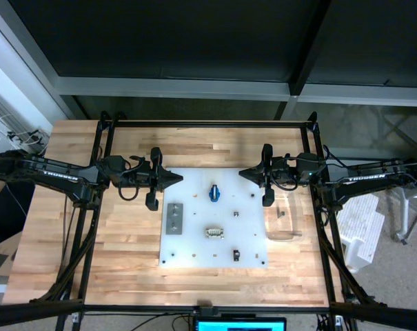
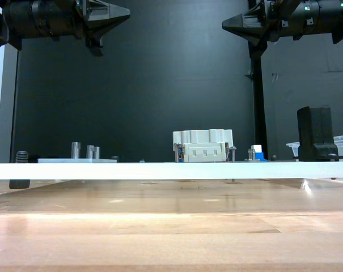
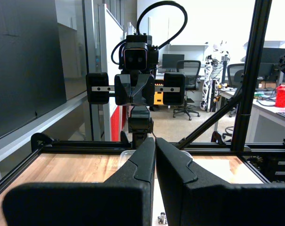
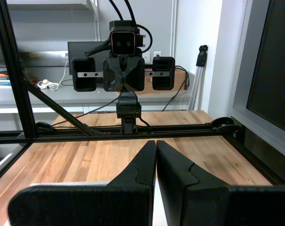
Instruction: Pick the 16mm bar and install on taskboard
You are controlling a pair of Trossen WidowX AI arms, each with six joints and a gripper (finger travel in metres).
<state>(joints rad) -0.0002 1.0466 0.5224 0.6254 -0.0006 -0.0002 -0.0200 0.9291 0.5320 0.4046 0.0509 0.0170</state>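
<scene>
A small grey metal piece (image 1: 280, 212) lies loose in the clear tray (image 1: 296, 238) right of the white taskboard (image 1: 194, 255); I cannot tell whether it is the 16mm bar. My left gripper (image 1: 180, 177) hangs high over the board's back left corner, shut and holding nothing. My right gripper (image 1: 241, 173) hangs high over the back right part, also shut and holding nothing. Both point inward, tips facing each other (image 2: 127, 11) (image 2: 224, 24). The left wrist view shows its fingers closed together (image 3: 155, 141), and the right wrist view shows the same (image 4: 156, 142).
The board carries a grey block with pegs (image 1: 174, 217), a blue part (image 1: 214, 192), a beige connector (image 1: 214, 233) (image 2: 203, 145) and a black block (image 1: 236, 256) (image 2: 315, 133). A black frame (image 1: 208, 124) borders the wooden table.
</scene>
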